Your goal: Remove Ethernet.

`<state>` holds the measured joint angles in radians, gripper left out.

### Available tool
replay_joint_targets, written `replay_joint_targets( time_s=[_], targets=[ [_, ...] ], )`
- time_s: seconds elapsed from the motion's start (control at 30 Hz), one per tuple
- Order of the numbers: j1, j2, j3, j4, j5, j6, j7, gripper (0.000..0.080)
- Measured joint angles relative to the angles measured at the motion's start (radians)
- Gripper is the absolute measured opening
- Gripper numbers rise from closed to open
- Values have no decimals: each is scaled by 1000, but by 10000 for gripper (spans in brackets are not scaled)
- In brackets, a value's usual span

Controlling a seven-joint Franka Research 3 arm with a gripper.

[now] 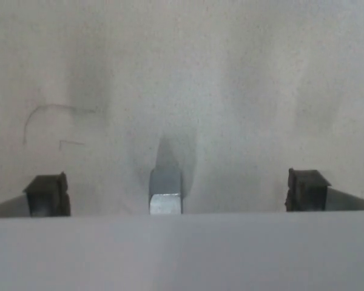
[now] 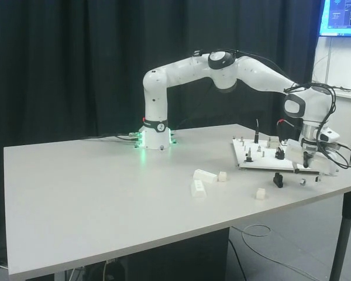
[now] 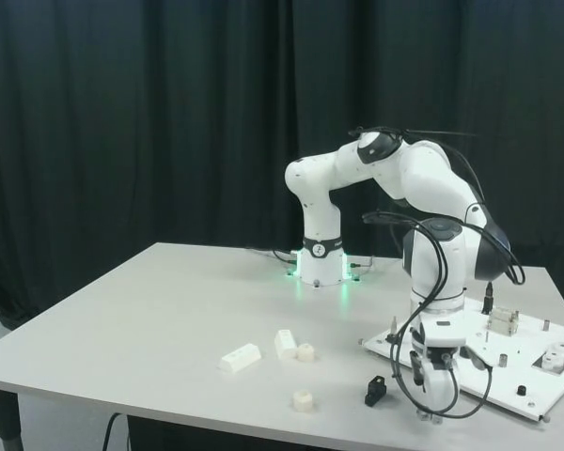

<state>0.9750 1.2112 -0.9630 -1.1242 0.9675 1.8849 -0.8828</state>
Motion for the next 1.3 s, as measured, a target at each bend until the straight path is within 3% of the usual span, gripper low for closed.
replay_joint_targets(
  time_s=[0.5,1.3],
  targets=[
    [1,-23,-13,1,-9,-26,9,800],
    [11,-30,-40,3,-9,-32,147,800]
  ],
)
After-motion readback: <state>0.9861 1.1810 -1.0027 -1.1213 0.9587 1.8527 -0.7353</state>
